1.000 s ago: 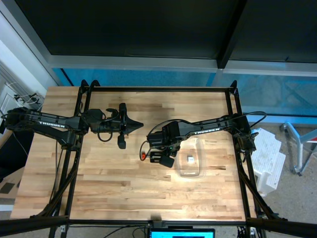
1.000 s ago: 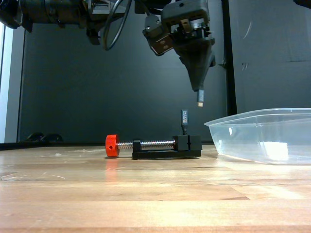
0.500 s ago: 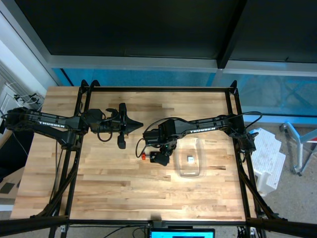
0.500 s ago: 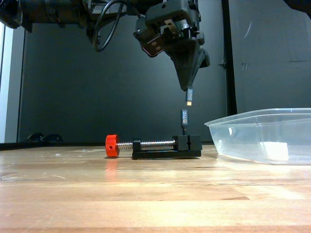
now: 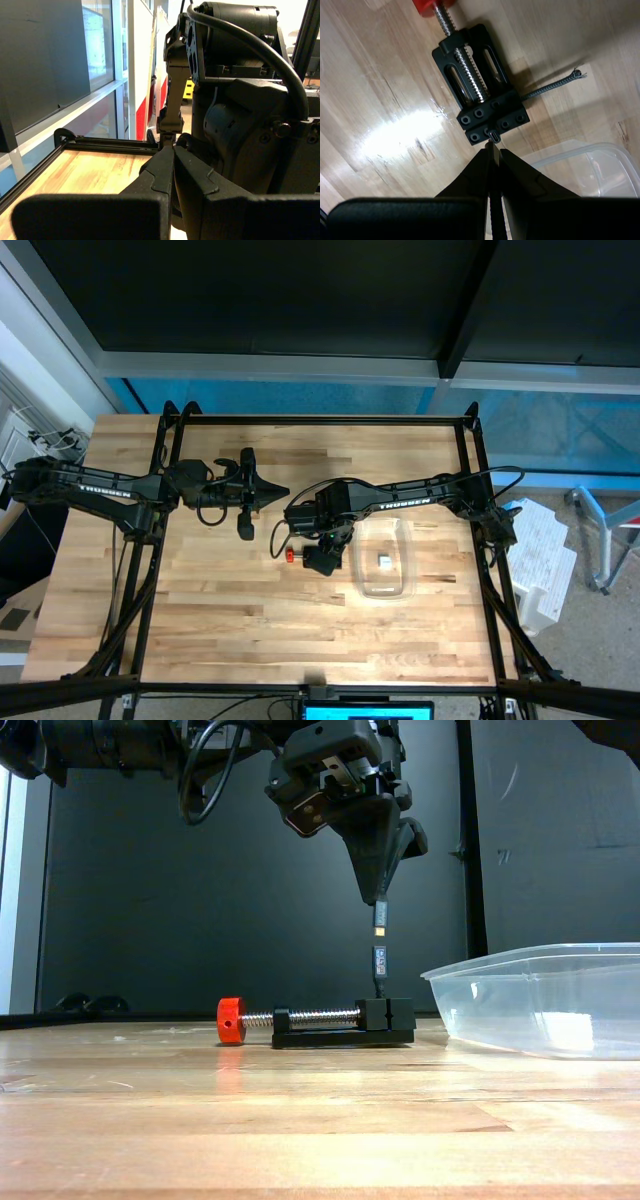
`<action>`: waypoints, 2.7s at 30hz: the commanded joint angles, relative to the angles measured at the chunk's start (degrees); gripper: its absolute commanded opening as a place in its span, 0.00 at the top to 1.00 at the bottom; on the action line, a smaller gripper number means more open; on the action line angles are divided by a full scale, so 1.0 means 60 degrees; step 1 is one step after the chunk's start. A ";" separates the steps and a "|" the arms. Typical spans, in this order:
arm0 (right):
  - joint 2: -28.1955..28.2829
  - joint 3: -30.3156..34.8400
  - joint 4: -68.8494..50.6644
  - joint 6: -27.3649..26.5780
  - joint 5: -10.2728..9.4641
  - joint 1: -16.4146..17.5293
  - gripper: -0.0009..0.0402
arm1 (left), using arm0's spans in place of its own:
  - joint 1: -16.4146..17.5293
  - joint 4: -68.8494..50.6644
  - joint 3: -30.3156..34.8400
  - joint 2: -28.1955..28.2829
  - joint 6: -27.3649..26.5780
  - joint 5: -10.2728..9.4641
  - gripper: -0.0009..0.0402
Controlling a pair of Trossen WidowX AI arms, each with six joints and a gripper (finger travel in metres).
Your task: Pick the usb-c connector and install on the hub
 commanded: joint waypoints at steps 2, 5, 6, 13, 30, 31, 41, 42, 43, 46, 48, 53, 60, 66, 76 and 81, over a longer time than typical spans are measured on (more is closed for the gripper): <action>0.0044 -0.0018 0.0066 0.0080 -0.0007 0.0004 0.98 | 0.0004 0.0000 0.0004 0.0004 0.0004 0.0004 0.98; 0.0080 -0.0011 0.0106 0.0262 -0.0007 0.0011 0.98 | 0.0004 0.0000 0.0004 0.0004 0.0004 0.0004 0.98; 0.0080 -0.0011 0.0113 0.0270 -0.0007 0.0011 0.98 | 0.0004 0.0004 0.0004 0.0004 0.0004 0.0004 0.98; 0.0080 -0.0040 0.0055 0.0324 0.0029 0.0018 0.98 | 0.0004 0.0004 0.0004 0.0004 0.0004 0.0004 0.98; 0.0080 -0.0106 0.0113 0.0324 0.0098 0.0000 0.98 | 0.0004 0.0000 0.0004 0.0004 0.0004 0.0004 0.98; 0.0080 -0.0106 0.0124 0.0324 0.0124 0.0000 0.98 | 0.0004 0.0000 0.0004 0.0004 0.0004 0.0004 0.98; 0.0080 -0.0124 0.0149 0.0342 0.0149 0.0000 0.98 | 0.0004 0.0000 0.0004 0.0004 0.0004 0.0004 0.98; 0.0080 -0.0124 0.0146 0.0357 0.0142 0.0000 0.98 | 0.0000 0.0000 0.0004 0.0004 0.0004 0.0004 0.98; 0.0080 -0.0124 0.0146 0.0361 0.0076 0.0000 0.98 | 0.0004 0.0000 0.0004 0.0004 0.0004 0.0004 0.98; 0.0080 -0.0124 0.0146 0.0361 0.0073 0.0000 0.98 | 0.0004 0.0000 0.0004 0.0004 0.0004 0.0004 0.98; 0.0080 -0.0124 0.0149 0.0364 0.0073 0.0000 0.98 | 0.0004 0.0000 0.0004 0.0004 0.0004 0.0004 0.98; 0.0080 -0.0124 0.0157 0.0357 0.0095 0.0000 0.98 | 0.0000 0.0000 0.0004 0.0004 0.0004 0.0004 0.98; 0.0080 -0.0193 0.0160 0.0346 0.0106 -0.0004 0.98 | 0.0004 0.0000 0.0004 0.0004 0.0004 0.0004 0.98; 0.0080 -0.0248 0.0197 0.0353 0.0117 -0.0004 0.98 | 0.0000 0.0004 0.0004 0.0004 0.0004 0.0000 0.98; 0.0080 -0.0667 0.0652 0.0463 0.0168 -0.0004 0.98 | 0.0004 0.0000 0.0004 0.0004 0.0004 0.0004 0.98; 0.0080 -0.0852 0.0849 0.0459 0.0164 -0.0004 0.98 | 0.0004 0.0000 0.0004 0.0004 0.0004 0.0004 0.98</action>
